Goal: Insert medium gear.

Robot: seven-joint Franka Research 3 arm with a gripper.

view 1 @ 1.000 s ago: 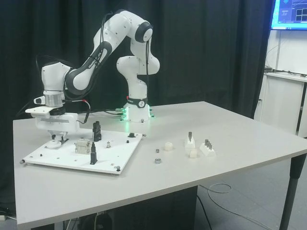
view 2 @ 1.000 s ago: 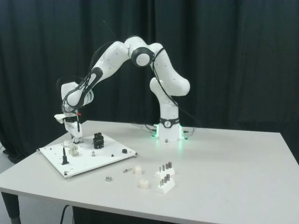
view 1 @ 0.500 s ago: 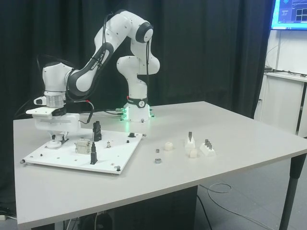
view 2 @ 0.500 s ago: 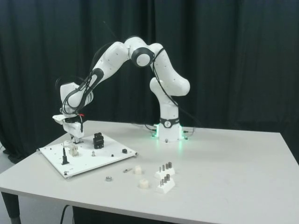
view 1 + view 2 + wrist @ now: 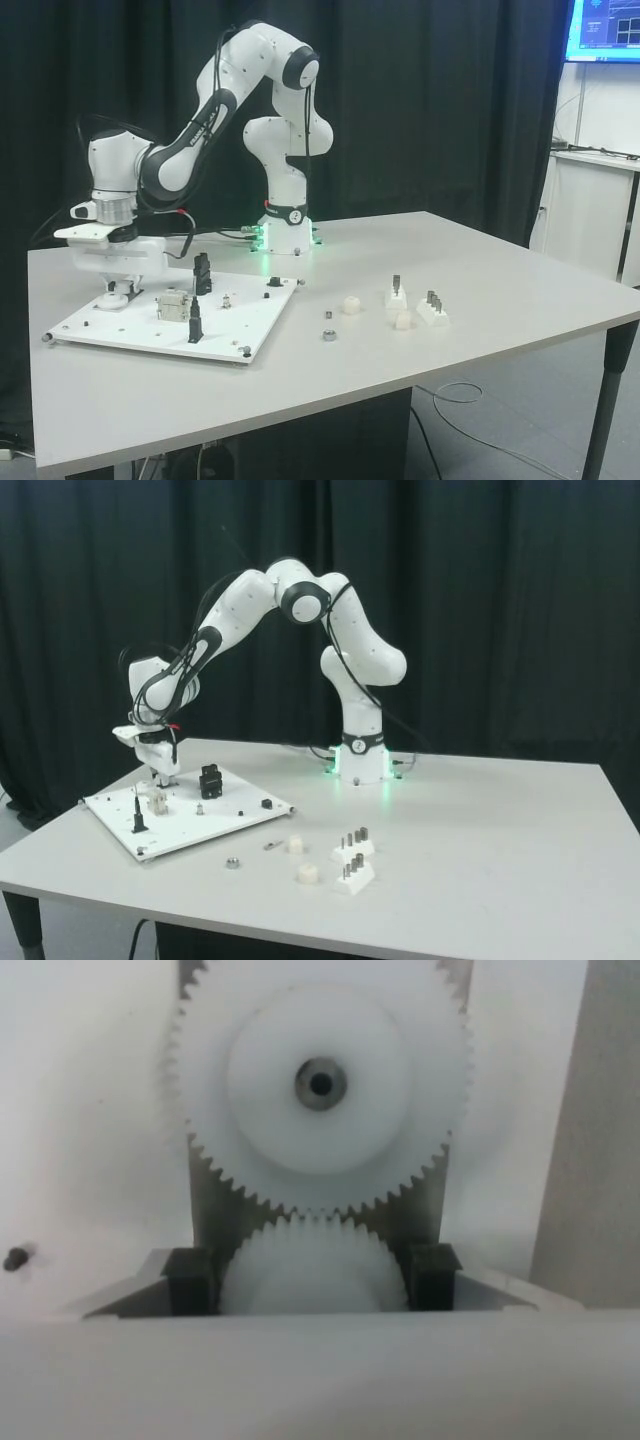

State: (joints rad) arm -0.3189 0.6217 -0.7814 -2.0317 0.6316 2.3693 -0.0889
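In the wrist view a white medium gear [image 5: 312, 1265] sits between my gripper's [image 5: 312, 1282] two black fingers [image 5: 190, 1278], which press on its sides. Its teeth mesh with a larger white gear [image 5: 320, 1085] that is seated on a grey shaft on the white board [image 5: 90, 1140]. In the room views my gripper [image 5: 116, 292] [image 5: 160, 777] points straight down at the far left part of the white assembly board [image 5: 150, 328] [image 5: 190, 828]. The gear is too small to make out there.
Black fixtures [image 5: 201, 275] and a small grey block [image 5: 174, 305] stand on the board near my gripper. On the grey table beside the board lie a white gear [image 5: 351, 306], a nut [image 5: 327, 334] and white peg holders [image 5: 433, 312]. The arm's base [image 5: 282, 232] stands behind.
The arm's elbow has shifted slightly; my gripper stays at the same spot on the board, at most a little higher.
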